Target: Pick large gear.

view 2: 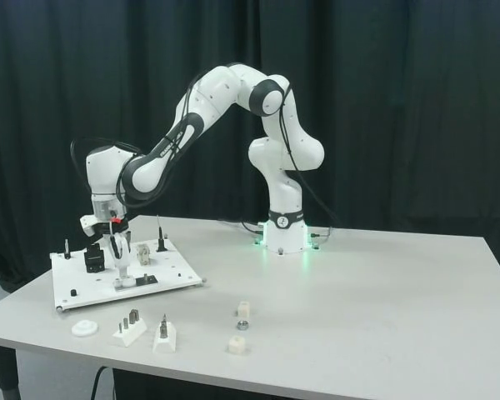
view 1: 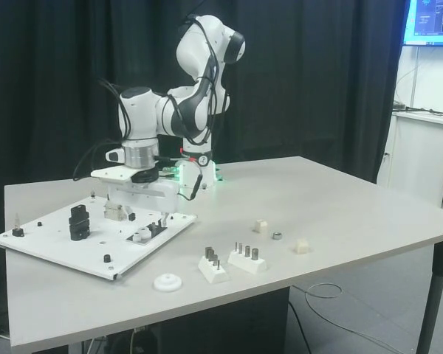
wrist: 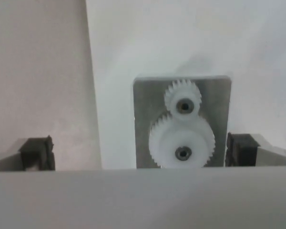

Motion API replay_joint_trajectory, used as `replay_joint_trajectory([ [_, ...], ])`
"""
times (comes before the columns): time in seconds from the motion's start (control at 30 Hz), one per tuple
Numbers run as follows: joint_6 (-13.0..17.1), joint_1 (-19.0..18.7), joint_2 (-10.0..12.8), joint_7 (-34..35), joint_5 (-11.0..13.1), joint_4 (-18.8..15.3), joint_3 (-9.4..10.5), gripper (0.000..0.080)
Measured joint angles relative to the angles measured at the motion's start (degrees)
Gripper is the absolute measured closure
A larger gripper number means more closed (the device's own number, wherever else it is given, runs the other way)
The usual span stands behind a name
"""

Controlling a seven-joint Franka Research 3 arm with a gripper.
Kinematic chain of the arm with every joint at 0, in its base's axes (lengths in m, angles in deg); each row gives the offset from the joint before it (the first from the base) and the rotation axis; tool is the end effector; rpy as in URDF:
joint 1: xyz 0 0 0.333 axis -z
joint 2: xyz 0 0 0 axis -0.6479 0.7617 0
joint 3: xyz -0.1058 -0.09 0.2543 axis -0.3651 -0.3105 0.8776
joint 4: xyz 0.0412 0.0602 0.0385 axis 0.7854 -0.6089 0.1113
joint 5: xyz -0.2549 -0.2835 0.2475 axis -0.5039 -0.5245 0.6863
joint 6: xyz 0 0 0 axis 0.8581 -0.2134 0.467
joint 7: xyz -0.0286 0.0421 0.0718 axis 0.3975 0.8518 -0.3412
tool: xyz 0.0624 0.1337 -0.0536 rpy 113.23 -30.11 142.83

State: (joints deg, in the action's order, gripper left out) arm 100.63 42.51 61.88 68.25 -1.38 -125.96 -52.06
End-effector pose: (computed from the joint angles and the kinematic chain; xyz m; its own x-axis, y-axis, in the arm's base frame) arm 0.5131 -0.4147 0.1389 -0.1148 -0.9918 -0.0565 -0.9934 0.1148 0.0029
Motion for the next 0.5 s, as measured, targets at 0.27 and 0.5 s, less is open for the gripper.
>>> replay_joint_trajectory([
  [0.27,3.5,-0.5,0.0,-0.3,0.0,0.4,0.19,0.0003],
  [0.5,7.4,-0.4,0.8,-3.6,0.0,1.6,1.22,0.0003],
])
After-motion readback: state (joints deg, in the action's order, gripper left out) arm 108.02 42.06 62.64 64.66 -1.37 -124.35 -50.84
